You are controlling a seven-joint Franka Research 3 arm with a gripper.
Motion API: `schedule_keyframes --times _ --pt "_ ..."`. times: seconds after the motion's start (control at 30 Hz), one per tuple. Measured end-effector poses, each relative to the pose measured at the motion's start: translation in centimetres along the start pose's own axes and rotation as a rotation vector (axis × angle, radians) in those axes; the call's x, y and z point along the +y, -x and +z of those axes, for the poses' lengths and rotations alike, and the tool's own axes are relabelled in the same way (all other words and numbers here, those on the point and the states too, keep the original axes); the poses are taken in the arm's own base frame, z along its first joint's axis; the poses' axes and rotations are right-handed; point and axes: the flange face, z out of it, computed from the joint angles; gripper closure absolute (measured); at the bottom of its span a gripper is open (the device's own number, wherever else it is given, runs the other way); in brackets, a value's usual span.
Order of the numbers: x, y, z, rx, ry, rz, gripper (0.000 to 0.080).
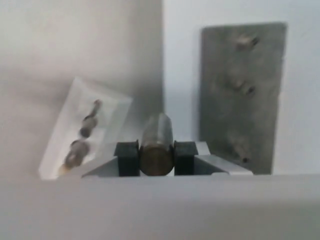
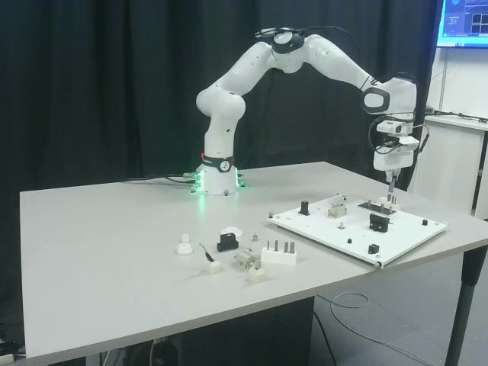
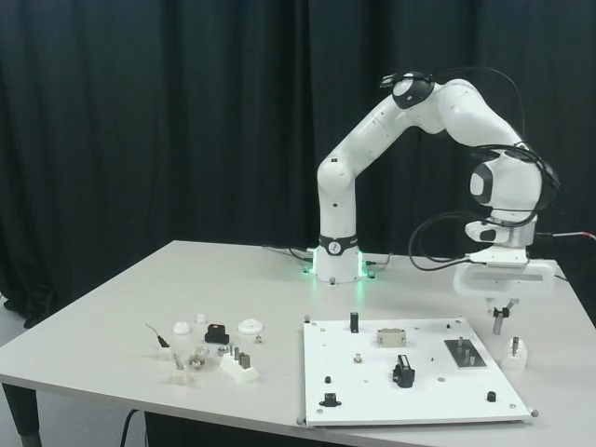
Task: Insert round peg 4.
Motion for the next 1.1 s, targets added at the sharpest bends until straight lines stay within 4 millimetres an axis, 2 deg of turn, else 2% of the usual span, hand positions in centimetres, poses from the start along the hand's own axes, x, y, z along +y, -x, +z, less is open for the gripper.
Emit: schedule_keyframes --times 0.6,0.83,1.1 --pt "2.6 -9.5 0.7 0.028 -0.020 -0.026 0.0658" --pt "3.0 -11.6 1.5 0.022 -0.029 -0.047 0.0658" --pt "3.0 -12.8 2.7 0.017 -0.026 -0.051 0.0658"
